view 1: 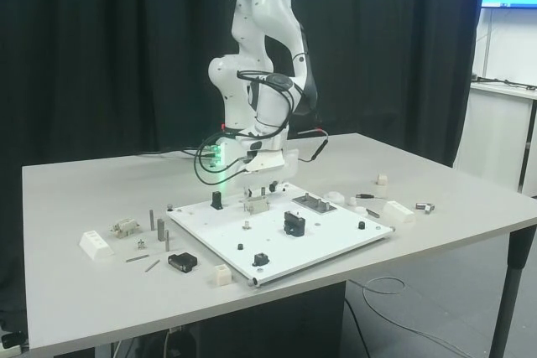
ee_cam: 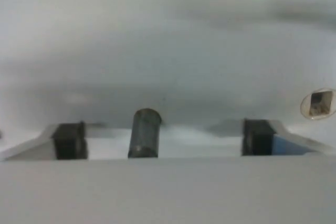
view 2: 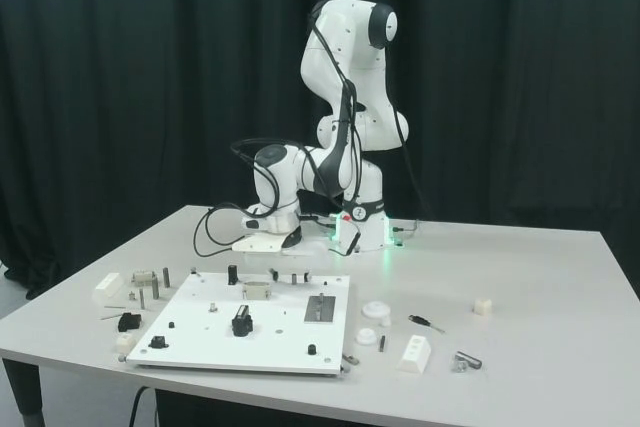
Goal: Remove round peg 3.
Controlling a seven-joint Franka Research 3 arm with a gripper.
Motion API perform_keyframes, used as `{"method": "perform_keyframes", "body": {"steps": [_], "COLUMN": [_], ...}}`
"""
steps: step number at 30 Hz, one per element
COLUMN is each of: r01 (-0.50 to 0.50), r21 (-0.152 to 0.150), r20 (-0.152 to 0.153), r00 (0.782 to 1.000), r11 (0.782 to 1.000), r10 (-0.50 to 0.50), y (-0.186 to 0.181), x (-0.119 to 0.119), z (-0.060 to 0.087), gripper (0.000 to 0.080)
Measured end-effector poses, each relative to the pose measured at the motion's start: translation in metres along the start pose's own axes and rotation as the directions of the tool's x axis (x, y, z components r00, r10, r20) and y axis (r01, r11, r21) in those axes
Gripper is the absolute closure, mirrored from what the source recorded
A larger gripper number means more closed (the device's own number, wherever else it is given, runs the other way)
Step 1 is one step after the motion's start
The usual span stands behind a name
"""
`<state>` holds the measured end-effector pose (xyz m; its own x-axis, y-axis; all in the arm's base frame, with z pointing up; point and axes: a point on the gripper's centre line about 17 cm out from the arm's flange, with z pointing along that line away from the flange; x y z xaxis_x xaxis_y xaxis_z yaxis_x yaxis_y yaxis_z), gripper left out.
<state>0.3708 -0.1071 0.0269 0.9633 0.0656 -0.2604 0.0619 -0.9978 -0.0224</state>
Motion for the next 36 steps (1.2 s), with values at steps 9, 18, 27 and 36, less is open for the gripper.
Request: {"method": "perform_keyframes", "body": {"steps": [9,18,27,36], "r01": [-0.026,-0.048,-0.055,-0.056], "r21": [0.002,0.025,0.026,0.026], "r20": [0.006,0.013,0.014,0.015], "r00": [1.000,0.999,0.998,0.998], "r11": [1.000,0.999,0.998,0.998], "r10": [0.026,0.048,0.055,0.055], "y": [-0.0008,-0.0090,-0.0092,-0.0088], "x": [-0.0021,-0.0037,-0.0039,-0.0038], "z": [0.0024,0.0046,0.0046,0.0043], "gripper": [0.0430,0.0612,0.0689,0.0689]}}
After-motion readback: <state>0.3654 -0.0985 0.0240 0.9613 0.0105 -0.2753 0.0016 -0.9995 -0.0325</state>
